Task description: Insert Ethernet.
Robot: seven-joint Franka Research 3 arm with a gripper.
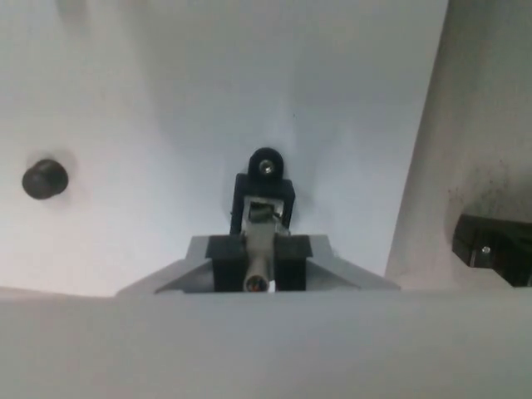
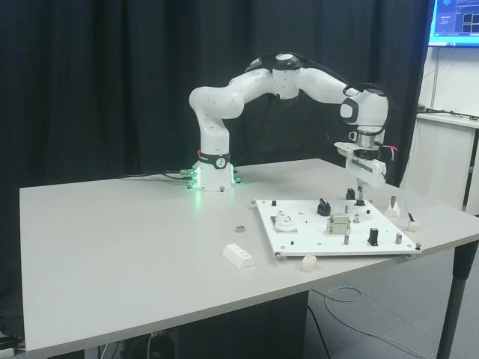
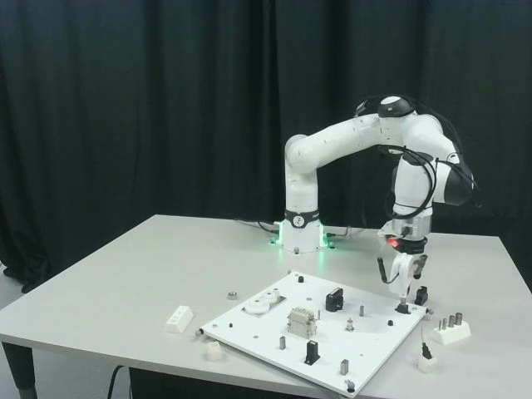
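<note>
No readable text, label or number shows in any view. The monitor [image 2: 455, 22] in the first room view shows content too small to read.

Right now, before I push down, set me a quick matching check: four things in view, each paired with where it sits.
Things:
1. Ethernet plug
2. black socket block
3. white block
4. arm base

Places:
A. on the bare grey table, off the board
B. bolted at the table's far side, green light at its foot
C. held in the claw
D. on the white board, right under the plug

Pairs: 1-C, 2-D, 3-A, 4-B
</note>
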